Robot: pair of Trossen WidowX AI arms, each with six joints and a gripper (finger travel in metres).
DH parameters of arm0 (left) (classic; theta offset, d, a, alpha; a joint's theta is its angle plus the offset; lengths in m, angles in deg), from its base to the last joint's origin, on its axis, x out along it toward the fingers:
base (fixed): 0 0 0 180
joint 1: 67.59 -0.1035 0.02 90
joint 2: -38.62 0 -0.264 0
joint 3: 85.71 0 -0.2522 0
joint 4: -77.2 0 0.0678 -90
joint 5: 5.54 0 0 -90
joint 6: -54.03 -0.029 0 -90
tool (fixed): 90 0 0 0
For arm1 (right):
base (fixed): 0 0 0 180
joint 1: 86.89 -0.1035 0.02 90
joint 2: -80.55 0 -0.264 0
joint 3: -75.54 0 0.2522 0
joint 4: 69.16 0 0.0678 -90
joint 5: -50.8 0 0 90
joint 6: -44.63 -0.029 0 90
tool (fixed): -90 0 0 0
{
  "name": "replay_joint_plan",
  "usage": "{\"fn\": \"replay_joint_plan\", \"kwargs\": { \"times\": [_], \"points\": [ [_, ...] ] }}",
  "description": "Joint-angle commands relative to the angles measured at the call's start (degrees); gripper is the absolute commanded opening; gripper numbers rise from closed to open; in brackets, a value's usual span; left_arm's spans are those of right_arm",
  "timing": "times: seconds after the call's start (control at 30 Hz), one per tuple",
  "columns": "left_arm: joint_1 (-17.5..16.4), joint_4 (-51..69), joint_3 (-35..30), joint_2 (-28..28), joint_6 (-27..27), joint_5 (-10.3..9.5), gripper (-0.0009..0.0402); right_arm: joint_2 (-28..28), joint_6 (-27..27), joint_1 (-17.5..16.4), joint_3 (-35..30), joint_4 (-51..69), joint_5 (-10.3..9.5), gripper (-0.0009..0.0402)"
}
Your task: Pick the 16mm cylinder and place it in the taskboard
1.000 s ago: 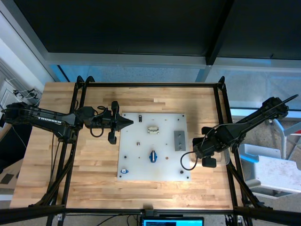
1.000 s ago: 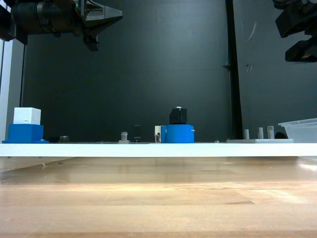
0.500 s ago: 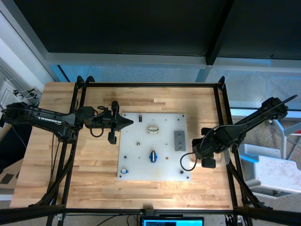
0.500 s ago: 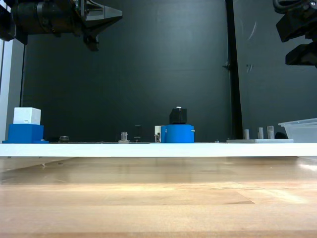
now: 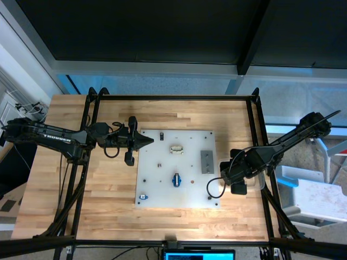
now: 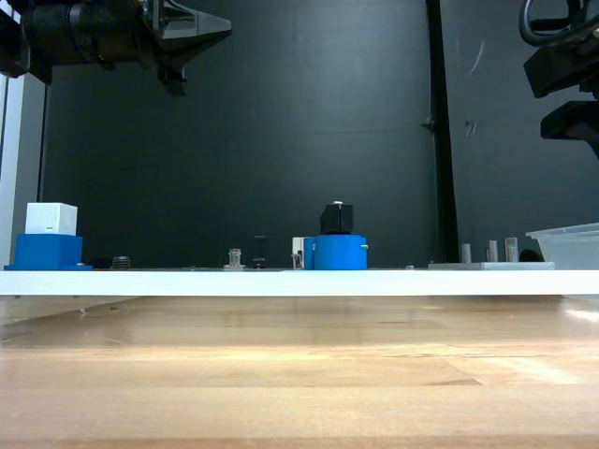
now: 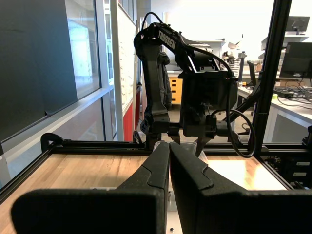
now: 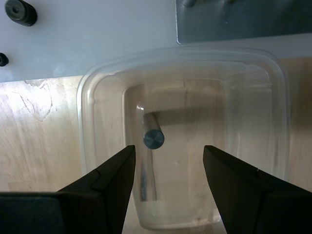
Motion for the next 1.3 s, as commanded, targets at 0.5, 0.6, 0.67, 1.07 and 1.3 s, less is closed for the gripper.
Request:
{"fn": "replay_joint_plan", "kwargs": {
  "times": [0.5, 0.6, 0.67, 1.07, 1.3],
  "points": [
    [0.0, 0.0, 0.0, 0.0, 0.0, 0.0, 0.0, 0.0, -0.6, -0.7, 5.1, -6.5, -0.17, 0.0194],
    [0.0, 0.0, 0.0, 0.0, 0.0, 0.0, 0.0, 0.0, -0.6, -0.8, 5.7, -7.3, -0.2, 0.0194],
    [0.0, 0.0, 0.0, 0.0, 0.0, 0.0, 0.0, 0.0, -0.7, -0.9, 6.2, -7.7, -0.2, 0.0194],
    [0.0, 0.0, 0.0, 0.0, 0.0, 0.0, 0.0, 0.0, -0.8, -1.2, 8.6, -10.4, -0.24, 0.0194],
    [0.0, 0.0, 0.0, 0.0, 0.0, 0.0, 0.0, 0.0, -0.8, -1.4, 9.6, -11.8, -0.22, 0.0194]
  ]
}}
